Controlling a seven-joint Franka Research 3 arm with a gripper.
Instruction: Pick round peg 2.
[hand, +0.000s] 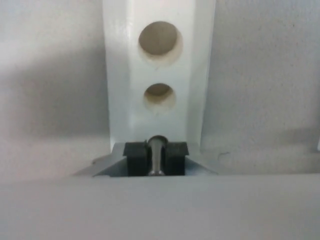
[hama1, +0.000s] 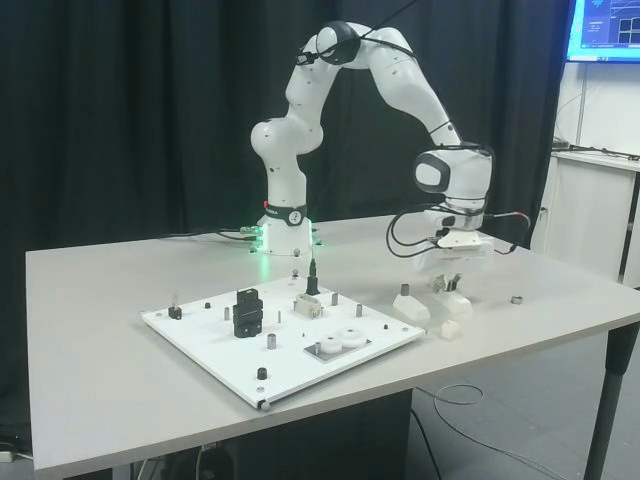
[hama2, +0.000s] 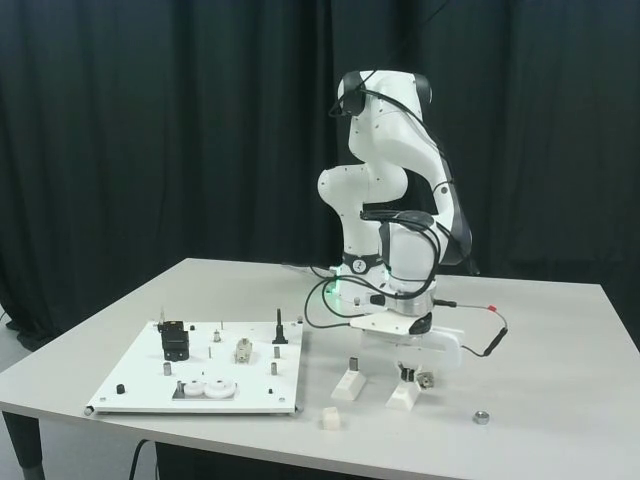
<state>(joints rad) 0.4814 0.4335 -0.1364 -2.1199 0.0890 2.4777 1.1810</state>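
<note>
We are seeing the gripper (hand: 156, 159) pinching round peg 2 (hand: 156, 156), a smooth grey metal cylinder, between black pads just above the near end of a white peg holder (hand: 157, 70) with two round holes. Beyond lie the matte grey worktop (hama2: 560, 340) and a white assembly board (hama2: 200, 370).
</note>
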